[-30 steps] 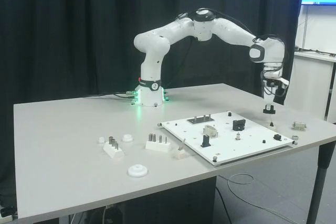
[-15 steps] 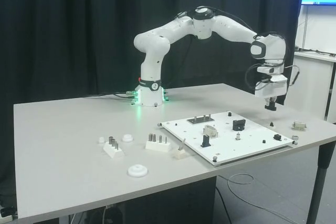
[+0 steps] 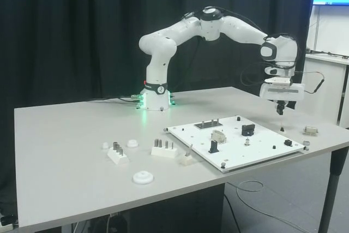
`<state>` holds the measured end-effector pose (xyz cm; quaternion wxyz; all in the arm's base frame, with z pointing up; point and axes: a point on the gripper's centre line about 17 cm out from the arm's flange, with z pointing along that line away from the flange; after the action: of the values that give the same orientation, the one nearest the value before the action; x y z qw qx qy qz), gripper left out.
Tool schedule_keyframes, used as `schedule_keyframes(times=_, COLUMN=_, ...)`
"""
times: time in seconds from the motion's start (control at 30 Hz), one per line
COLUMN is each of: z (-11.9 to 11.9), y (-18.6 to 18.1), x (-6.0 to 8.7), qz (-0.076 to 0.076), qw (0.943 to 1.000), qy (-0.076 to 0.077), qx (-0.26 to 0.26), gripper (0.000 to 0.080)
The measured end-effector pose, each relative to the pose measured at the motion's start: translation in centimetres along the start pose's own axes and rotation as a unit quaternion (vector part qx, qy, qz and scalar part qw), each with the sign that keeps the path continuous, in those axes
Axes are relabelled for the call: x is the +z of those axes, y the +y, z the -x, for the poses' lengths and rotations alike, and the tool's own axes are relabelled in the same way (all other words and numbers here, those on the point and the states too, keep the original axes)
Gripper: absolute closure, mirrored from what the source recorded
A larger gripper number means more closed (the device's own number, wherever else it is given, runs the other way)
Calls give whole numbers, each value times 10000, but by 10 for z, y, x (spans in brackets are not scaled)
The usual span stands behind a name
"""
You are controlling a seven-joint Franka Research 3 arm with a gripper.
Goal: Place D-SUB.
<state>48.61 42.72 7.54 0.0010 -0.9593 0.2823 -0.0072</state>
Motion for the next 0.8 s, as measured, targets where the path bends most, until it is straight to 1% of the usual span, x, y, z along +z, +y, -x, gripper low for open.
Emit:
schedule_keyframes(times=0.17, z=2, y=-1, x=2, qz=-7, qw=9985, qy=-23, qx=540, gripper=648)
schedule_keyframes(times=0.27, z=3, y=-3, x=4, qz=-36, qw=9963, qy=-43, qx=858, gripper=648)
schedule_keyframes(times=0.4, z=5, y=-7, x=7, qz=-113, qw=9924, qy=-80, qx=1222, gripper=648)
schedule_keyframes(times=0.53, z=8, y=-10, x=12, qz=-167, qw=9896, qy=-140, qx=1419, gripper=648)
schedule_keyframes(times=0.8, z=16, y=-16, x=23, qz=-262, qw=9848, qy=-341, qx=1681, gripper=648)
